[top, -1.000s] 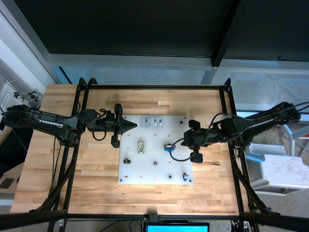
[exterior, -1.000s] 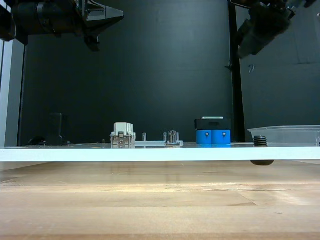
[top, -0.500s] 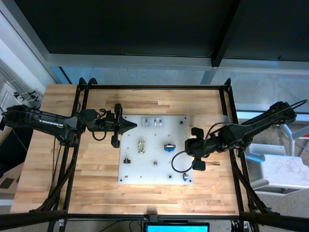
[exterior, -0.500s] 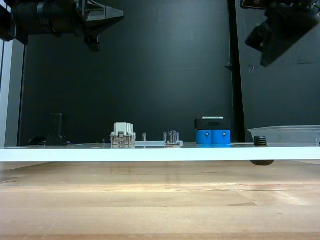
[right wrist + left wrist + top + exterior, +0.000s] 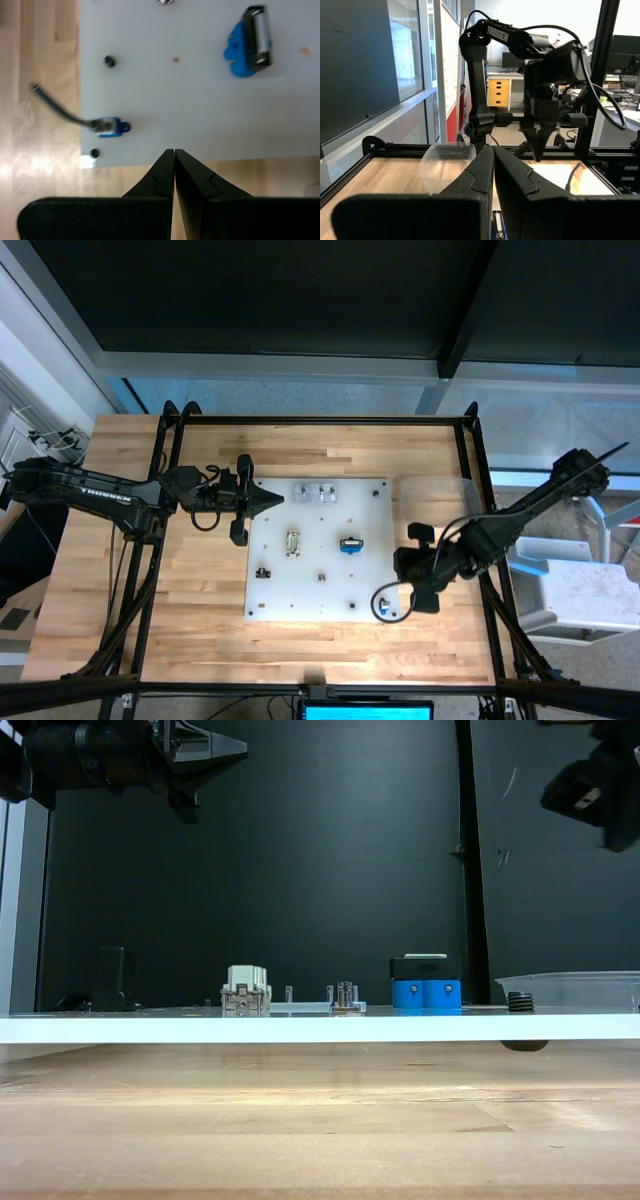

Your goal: Remove the rj45 connector and place it in the container

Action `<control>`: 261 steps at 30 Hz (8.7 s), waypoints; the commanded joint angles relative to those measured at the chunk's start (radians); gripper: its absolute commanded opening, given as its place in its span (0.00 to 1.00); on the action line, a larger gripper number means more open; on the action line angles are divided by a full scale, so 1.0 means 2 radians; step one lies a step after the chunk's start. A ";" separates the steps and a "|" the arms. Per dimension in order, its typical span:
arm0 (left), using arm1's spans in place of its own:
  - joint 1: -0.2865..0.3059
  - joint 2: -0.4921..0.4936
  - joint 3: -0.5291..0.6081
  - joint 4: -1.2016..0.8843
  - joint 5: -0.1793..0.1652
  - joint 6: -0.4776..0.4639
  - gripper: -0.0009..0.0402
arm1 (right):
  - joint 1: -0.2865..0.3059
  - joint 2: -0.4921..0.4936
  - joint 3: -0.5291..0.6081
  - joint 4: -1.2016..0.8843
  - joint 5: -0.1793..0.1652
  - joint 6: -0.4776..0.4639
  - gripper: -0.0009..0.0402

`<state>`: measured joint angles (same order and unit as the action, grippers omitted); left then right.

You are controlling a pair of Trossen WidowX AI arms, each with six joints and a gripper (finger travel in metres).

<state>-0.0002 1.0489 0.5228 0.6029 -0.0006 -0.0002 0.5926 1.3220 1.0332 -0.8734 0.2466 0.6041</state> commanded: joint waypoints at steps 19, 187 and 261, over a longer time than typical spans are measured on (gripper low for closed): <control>0.000 0.000 0.000 0.000 0.000 0.000 0.02 | 0.052 0.072 0.035 0.005 0.001 0.053 0.26; 0.000 0.000 0.000 0.000 0.000 0.000 0.02 | -0.197 -0.141 -0.106 -0.012 0.006 -0.058 0.02; 0.000 0.000 0.000 0.000 0.000 0.000 0.02 | -0.487 -0.166 -0.121 -0.161 -0.002 -0.162 0.55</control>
<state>-0.0002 1.0489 0.5228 0.6025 -0.0010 -0.0002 -0.3824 0.9890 0.7910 -1.1976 0.2432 0.2813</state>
